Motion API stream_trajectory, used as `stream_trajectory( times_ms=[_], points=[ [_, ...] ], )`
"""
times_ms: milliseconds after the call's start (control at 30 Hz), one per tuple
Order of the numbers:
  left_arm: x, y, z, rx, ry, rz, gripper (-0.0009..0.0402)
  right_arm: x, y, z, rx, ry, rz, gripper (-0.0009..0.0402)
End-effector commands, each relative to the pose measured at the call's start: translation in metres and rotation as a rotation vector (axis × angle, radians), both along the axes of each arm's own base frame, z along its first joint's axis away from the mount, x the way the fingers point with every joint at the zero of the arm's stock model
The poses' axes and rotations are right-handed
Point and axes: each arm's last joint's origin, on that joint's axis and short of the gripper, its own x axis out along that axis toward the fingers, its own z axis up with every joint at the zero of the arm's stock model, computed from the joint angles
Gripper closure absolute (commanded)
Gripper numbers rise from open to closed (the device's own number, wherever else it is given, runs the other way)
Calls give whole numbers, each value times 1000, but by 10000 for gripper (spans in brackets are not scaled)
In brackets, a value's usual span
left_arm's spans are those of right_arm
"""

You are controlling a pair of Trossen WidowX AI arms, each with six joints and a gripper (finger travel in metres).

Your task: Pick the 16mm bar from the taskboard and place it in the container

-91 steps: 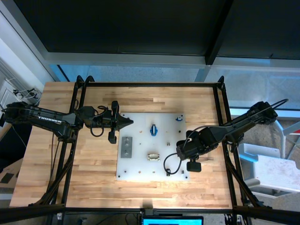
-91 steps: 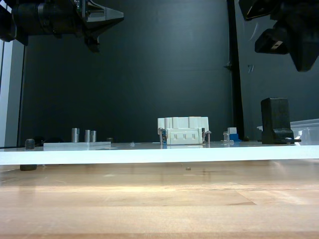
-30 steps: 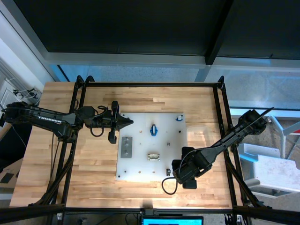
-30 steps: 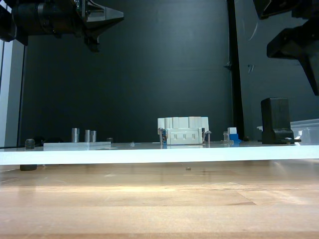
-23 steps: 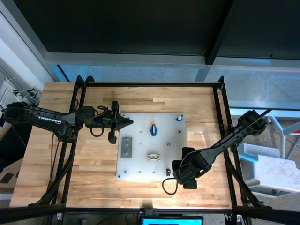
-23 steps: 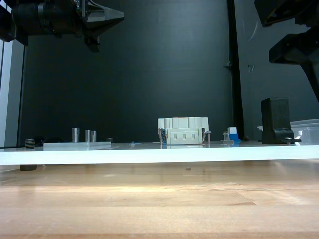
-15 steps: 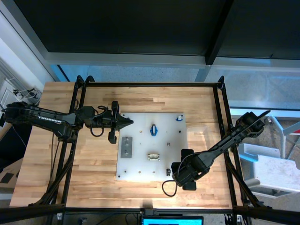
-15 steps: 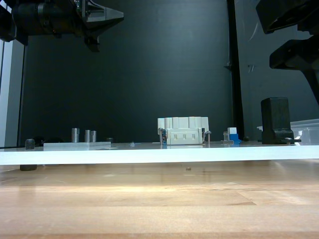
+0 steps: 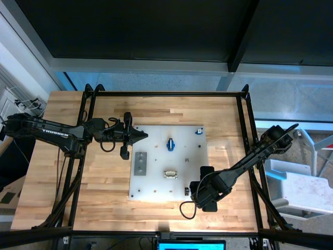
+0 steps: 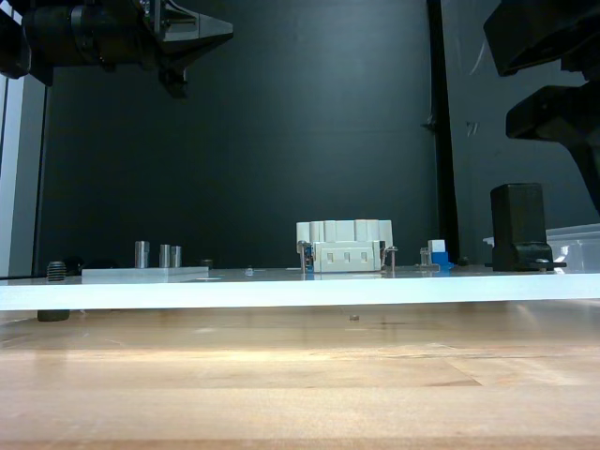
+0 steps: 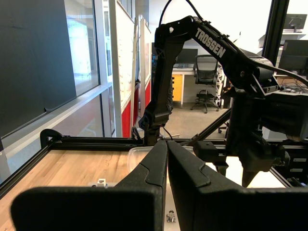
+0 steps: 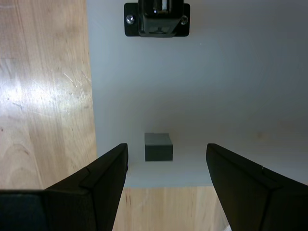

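Two tools hang over a wooden table (image 9: 57, 177). The left gripper (image 9: 144, 136) is held high over the far left corner of the white board (image 9: 156, 179), its fingers pressed together on nothing. The right gripper (image 12: 166, 146) points straight down above the board's near right corner with its fingers spread wide. A small grey square piece (image 12: 158, 147) sits on the board between them, touching neither. The clear tub (image 9: 222, 148) stands on the table just beside the board's right edge.

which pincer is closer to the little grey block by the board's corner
Right. The right pincer hangs open directly above the small grey block; the left pincer, shut, hovers over the taskboard's far left edge.
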Motion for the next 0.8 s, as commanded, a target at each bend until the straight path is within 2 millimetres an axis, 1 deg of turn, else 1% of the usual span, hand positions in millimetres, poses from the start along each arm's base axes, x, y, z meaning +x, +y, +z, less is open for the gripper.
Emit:
stream_trajectory(
  times_ms=[33, 267, 800],
  points=[
    [0, 0, 0, 0, 0, 0, 393, -1, 0, -5, 4, -6, 3, 166],
    [0, 0, 0, 0, 0, 0, 393, -1, 0, -8, 8, -10, 5, 168],
    [0, 0, 0, 0, 0, 0, 393, -2, 0, -11, 14, -17, 6, 222]
  ],
)
